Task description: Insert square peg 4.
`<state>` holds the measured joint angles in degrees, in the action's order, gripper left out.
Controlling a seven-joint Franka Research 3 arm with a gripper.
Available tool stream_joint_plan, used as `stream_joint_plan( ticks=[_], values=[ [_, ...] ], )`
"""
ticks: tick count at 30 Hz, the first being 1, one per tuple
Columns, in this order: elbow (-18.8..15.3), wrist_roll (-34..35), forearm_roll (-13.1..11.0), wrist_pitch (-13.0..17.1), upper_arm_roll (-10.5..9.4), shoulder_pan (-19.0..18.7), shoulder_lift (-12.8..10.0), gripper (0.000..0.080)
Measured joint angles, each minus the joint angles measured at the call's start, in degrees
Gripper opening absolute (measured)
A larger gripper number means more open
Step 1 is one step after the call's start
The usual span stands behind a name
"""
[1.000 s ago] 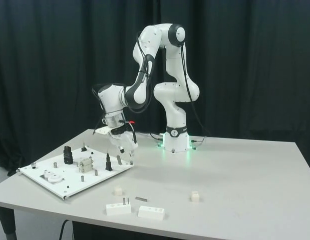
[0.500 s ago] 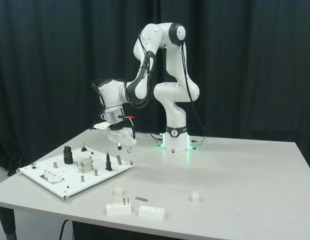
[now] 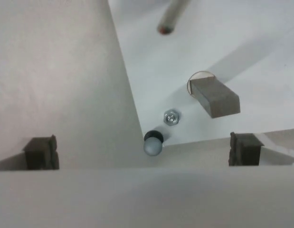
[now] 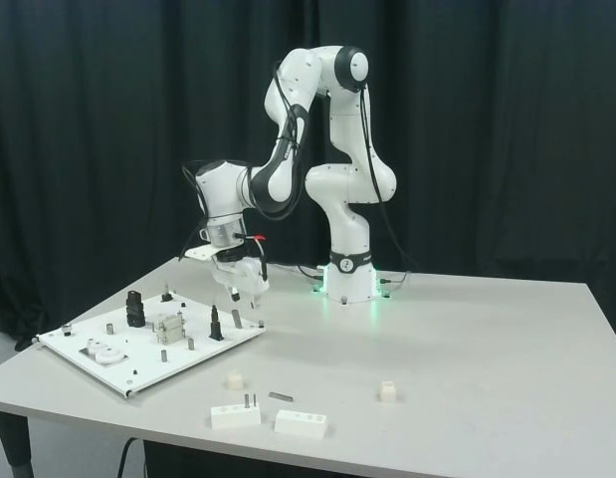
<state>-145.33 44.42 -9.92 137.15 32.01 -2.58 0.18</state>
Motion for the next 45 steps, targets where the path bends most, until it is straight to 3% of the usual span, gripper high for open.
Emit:
stream_joint_plan(
  ticks=[32, 45],
  values=[
    [-0.22, 0.0, -1.14, 1.19, -0.15, -0.31, -2.53, 0.08],
    [-0.31, -0.06, -2.67, 2.37, -0.18, -1.07, -3.84, 0.08]
  ],
)
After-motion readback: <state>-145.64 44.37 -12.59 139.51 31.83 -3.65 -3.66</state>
